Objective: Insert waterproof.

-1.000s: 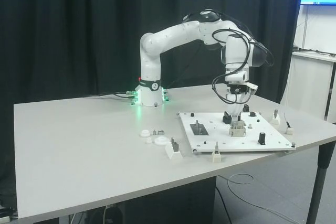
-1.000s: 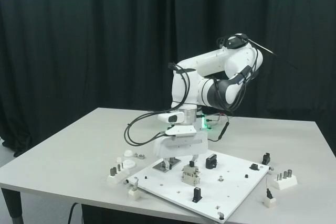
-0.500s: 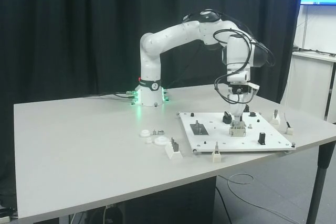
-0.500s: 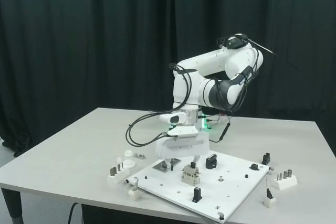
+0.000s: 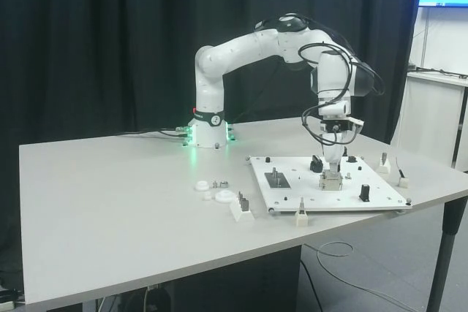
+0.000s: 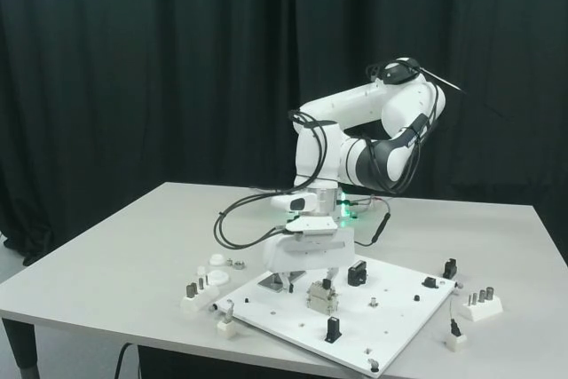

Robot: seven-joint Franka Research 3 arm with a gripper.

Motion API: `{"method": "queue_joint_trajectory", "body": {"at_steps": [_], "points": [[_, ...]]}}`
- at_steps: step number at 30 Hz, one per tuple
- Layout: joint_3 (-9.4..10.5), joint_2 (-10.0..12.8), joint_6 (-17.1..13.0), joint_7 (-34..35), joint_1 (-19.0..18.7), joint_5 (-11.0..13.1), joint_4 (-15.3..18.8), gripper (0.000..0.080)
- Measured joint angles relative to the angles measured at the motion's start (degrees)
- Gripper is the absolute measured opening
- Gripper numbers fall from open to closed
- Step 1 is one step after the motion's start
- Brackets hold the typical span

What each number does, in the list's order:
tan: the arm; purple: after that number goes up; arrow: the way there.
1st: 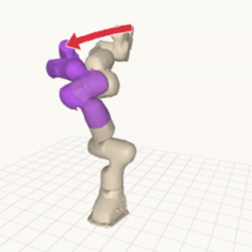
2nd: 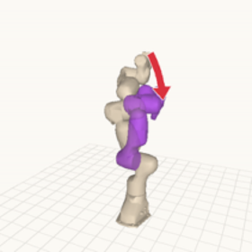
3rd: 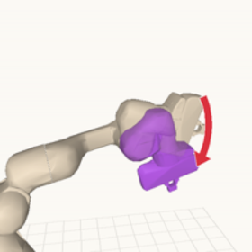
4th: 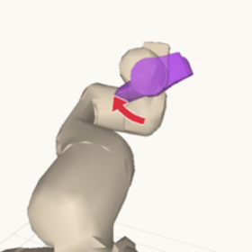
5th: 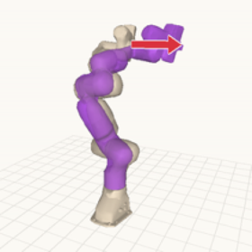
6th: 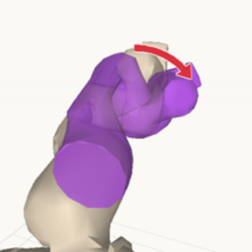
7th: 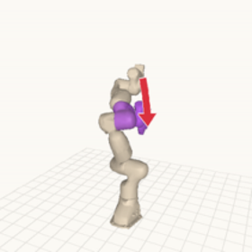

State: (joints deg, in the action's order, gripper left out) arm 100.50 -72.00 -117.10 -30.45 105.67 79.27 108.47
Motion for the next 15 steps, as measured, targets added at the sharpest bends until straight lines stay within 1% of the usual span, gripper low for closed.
{"method": "queue_joint_trajectory", "body": {"at_steps": [9, 11, 15], "points": [[-0.09, 0.0, -0.2, 0.3, -0.1, -0.8, -0.1, 0.08], [-0.2, 0.0, 0.2, 0.6, -0.2, -1.3, -0.1, 0.08], [-0.68, 0.1, 2.2, 1.1, -0.5, -2.1, -0.1, 0.08]]}}
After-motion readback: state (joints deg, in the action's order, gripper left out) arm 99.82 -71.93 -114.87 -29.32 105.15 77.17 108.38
